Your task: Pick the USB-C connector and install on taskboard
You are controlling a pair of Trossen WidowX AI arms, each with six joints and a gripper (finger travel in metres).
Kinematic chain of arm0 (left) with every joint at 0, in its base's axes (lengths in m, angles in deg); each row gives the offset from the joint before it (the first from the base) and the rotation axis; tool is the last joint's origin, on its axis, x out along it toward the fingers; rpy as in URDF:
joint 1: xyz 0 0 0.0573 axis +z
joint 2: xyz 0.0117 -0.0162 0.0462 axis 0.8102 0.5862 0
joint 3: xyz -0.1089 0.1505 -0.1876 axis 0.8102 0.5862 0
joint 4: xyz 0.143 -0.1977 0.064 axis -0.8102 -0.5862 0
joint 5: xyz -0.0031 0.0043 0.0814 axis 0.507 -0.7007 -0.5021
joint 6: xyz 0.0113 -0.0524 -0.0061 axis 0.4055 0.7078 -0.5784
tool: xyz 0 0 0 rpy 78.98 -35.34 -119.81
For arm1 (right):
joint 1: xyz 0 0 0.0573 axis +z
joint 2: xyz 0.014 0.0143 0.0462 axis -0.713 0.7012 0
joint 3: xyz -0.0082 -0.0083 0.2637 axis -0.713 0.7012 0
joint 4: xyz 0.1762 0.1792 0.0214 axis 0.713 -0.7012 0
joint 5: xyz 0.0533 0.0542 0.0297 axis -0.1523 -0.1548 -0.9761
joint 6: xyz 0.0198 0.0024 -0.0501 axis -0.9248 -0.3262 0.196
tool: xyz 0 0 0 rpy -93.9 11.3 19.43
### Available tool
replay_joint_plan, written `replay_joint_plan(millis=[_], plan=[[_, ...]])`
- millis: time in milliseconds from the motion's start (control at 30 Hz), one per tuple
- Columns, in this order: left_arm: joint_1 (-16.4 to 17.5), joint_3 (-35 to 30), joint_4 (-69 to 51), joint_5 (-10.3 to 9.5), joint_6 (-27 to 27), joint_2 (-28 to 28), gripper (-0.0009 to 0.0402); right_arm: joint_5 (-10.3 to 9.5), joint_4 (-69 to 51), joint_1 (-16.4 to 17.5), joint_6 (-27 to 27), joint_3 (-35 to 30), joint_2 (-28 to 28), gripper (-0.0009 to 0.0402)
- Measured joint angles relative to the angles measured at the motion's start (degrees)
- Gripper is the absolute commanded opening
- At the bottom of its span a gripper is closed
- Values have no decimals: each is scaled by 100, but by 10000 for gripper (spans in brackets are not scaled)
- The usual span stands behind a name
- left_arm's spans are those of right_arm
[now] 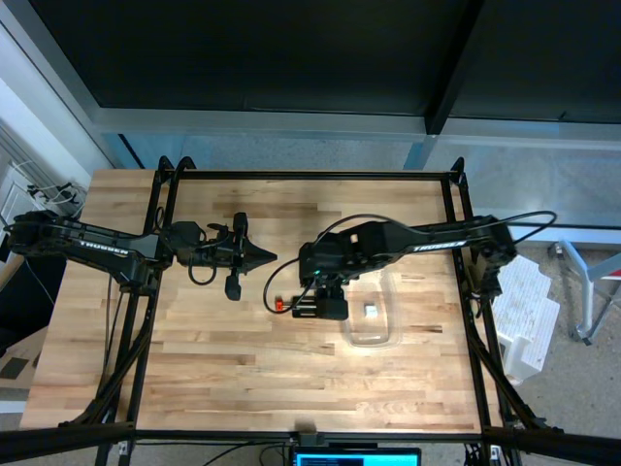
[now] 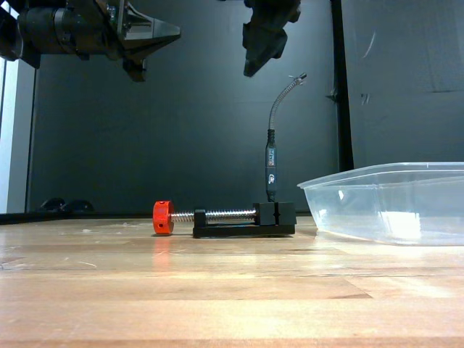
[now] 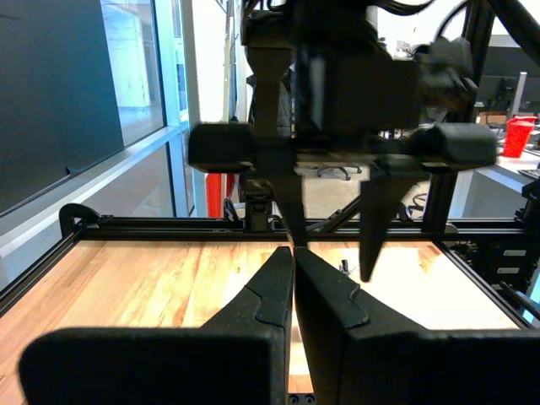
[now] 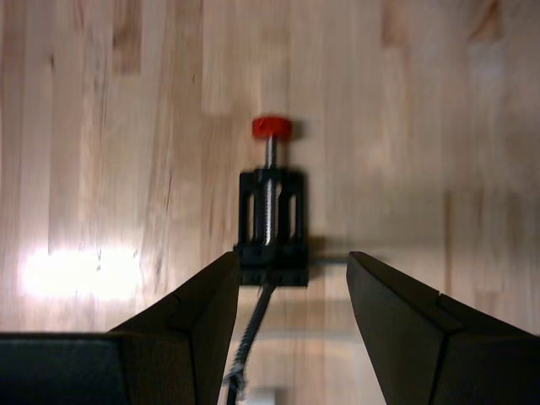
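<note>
Two TROSSEN arms, both grippers aloft

Matte black arms, white Trossen lettering, looping black cables, wedge-fingered left gripper, right gripper

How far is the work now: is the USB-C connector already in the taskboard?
Done, it seems: the thin dark USB-C connector stands upright in the small black taskboard block with the red-orange knob. In hand: nothing; the right pincer hangs open above it, and the left pincer is shut, parked aside. Left: probably only retracting the right arm.
</note>
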Motion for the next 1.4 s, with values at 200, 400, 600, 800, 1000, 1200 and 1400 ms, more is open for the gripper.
replay_joint_plan(millis=[200, 400, 600, 800, 1000, 1200, 1400], plan=[[0, -2, 2, -2, -2, 0, 0, -13, 1207, -151, 282, 1217, -892, 172], [0, -2, 2, 0, 0, 0, 0, -17, 2671, -234, 529, 2430, -1770, 133], [0, 0, 2, 0, -2, 0, 0, 181, 4079, -332, 498, 3512, -2529, 69], [0, 0, 2, 0, -2, 0, 0, 251, 5351, -352, 551, 4461, -3101, -1], [0, 0, 0, 0, 0, 0, 0, 203, 6470, -385, 584, 5324, -3600, -2], [0, 0, 0, 0, -2, 0, 0, 70, 7770, -463, 584, 6124, -3941, 0], [0, 0, 0, 0, -2, 0, 0, 83, 8946, -514, 562, 6730, -3995, 0]])
